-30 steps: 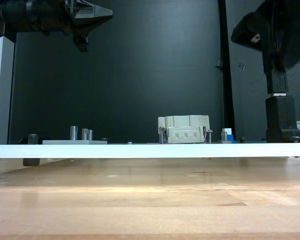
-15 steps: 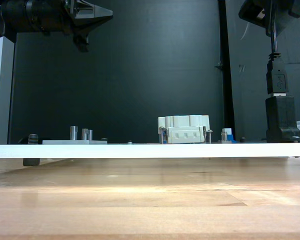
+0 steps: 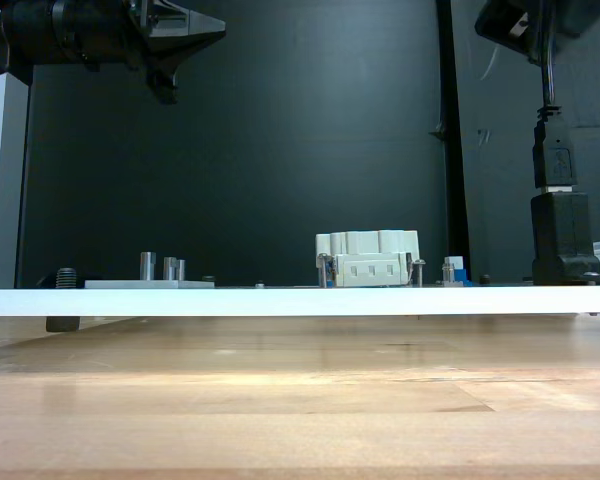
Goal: Pick the USB connector and install on taskboard
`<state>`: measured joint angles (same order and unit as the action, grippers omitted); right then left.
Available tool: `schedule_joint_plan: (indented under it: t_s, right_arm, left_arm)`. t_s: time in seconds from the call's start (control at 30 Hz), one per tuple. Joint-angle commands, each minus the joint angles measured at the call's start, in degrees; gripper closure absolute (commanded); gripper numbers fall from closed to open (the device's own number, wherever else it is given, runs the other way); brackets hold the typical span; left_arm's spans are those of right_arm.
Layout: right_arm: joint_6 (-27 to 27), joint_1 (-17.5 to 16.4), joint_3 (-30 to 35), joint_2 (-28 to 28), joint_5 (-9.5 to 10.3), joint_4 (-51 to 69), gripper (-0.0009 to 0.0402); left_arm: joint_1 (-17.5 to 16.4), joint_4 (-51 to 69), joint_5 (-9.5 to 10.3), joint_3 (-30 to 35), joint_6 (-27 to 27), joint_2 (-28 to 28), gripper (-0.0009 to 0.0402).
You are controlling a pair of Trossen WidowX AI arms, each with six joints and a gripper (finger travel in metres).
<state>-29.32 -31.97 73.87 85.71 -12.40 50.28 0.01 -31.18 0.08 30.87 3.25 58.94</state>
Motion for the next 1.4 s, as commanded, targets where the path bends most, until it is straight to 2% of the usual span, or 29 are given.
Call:
schedule_joint_plan:
  t_s: [0.03, 0.13, 0.27, 0.53, 0.6, 0.87, 0.93, 1.03, 1.13, 1.4]
  right_arm:
    - [1.8, 2.4, -3.5, -3.9, -0.07, -3.7, 0.0352]
    - [4.9, 5.1, -7.2, -8.3, -0.13, -7.6, 0.0398]
    - [8.9, 9.2, -11.5, -14.4, -3.08, -12.3, 0.0390]
    - [20.1, 18.6, -19.1, -24.0, -2.80, -28.3, 0.0393]
    - [22.3, 21.2, -21.4, -25.9, -1.88, -34.2, 0.0393]
    - [24.6, 29.6, -30.7, -28.6, 6.29, -57.1, 0.0393]
    - [25.0, 30.9, -32.5, -28.6, 7.67, -61.2, 0.0393]
    - [25.4, 32.2, -34.9, -28.9, 8.17, -65.6, 0.0393]
    - [25.5, 33.0, -36.8, -29.4, 10.67, -68.8, 0.0393]
    - [25.1, 33.0, -39.9, -29.7, 10.67, -72.5, 0.0393]
  left_arm:
    - [0.0, 0.0, -0.02, 0.0, 0.0, 0.0, 0.0393]
    - [0.0, 0.0, -0.02, 0.0, 0.0, 0.0, 0.0393]
    - [0.0, 0.0, -0.02, 0.0, 0.0, 0.0, 0.0393]
    - [0.0, 0.0, -0.02, 0.0, 0.0, 0.0, 0.0393]
    - [0.0, 0.0, -0.02, 0.0, 0.0, 0.0, 0.0393]
    - [0.0, 0.0, -0.02, 0.0, 0.0, 0.0, 0.0393]
    - [0.0, 0.0, -0.02, 0.0, 0.0, 0.0, 0.0393]
    - [0.0, 0.0, -0.02, 0.0, 0.0, 0.0, 0.0393]
    - [0.0, 0.0, -0.02, 0.0, 0.0, 0.0, 0.0393]
    - [0.0, 0.0, -0.02, 0.0, 0.0, 0.0, 0.0393]
